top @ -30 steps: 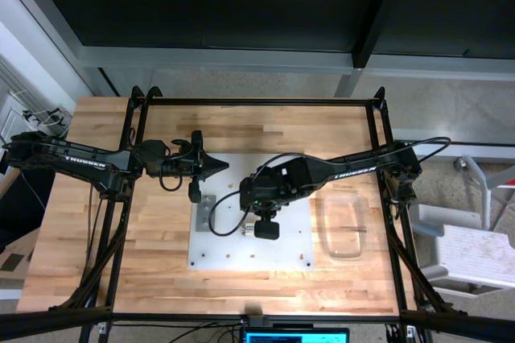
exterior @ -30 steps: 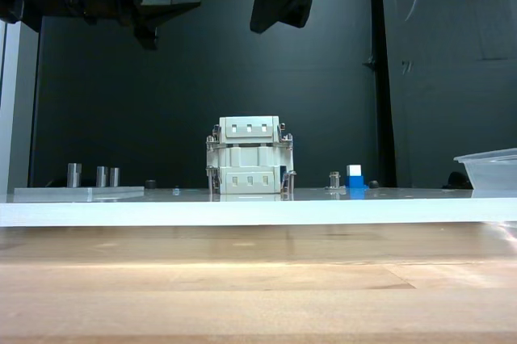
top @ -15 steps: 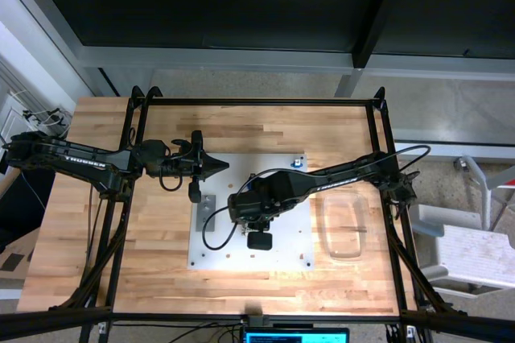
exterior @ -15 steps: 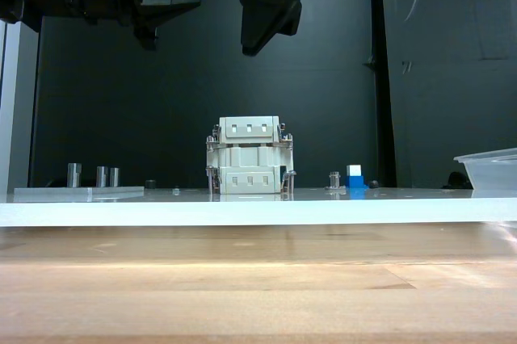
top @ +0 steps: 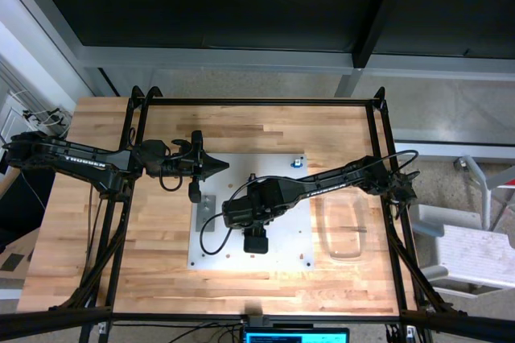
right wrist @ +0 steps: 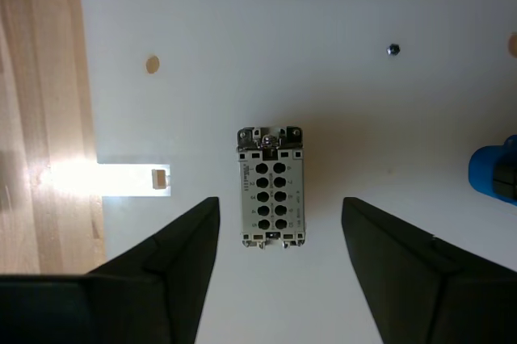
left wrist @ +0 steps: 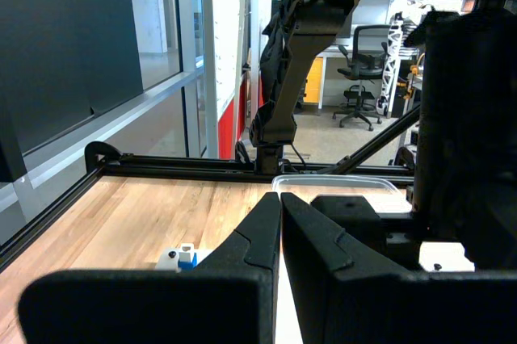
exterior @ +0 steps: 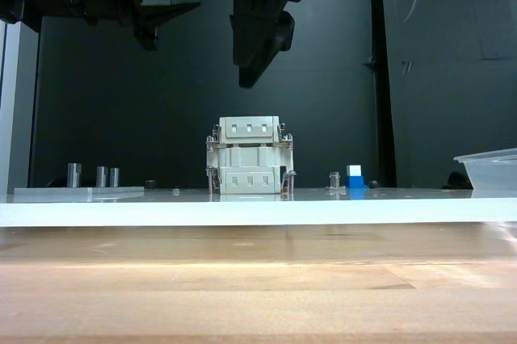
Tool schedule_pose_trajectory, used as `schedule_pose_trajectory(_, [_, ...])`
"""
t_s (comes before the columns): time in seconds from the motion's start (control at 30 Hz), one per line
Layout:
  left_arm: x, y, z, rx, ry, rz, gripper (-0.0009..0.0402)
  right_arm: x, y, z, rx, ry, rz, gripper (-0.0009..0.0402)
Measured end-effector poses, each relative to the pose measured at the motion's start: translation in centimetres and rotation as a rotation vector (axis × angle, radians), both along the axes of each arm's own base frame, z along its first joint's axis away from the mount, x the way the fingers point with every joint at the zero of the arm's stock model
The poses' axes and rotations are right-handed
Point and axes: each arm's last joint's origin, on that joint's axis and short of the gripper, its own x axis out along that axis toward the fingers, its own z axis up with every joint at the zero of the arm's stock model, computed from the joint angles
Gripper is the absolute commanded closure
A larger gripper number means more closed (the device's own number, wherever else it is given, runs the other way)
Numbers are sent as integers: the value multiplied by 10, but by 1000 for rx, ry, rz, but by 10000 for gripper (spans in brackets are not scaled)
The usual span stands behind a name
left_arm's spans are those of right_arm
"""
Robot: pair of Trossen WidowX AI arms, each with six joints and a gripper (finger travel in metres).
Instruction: Remove the HAN10-E connector and place it in the container
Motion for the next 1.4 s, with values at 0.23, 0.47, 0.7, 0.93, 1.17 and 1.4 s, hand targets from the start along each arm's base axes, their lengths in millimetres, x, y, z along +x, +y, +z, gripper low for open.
schedule_pose_trajectory(0.23, [0,0,0,0,1,0,393,2,2,-15,-13,49,4,106])
schedule_pose_trajectory(0.47, [0,0,0,0,0,0,393,6,4,-29,-22,76,8,88])
schedule_pose_trajectory(0.7, [0,0,0,0,1,0,393,12,6,-41,-24,78,14,89])
schedule_pose_trajectory(0.93, [0,0,0,0,1,0,393,16,7,-51,-31,91,25,89])
schedule_pose_trajectory(1.17, [0,0,0,0,1,0,393,18,7,-55,-35,96,34,119])
schedule_pose_trajectory(1.4, [0,0,0,0,1,0,393,18,7,-55,-40,96,53,171])
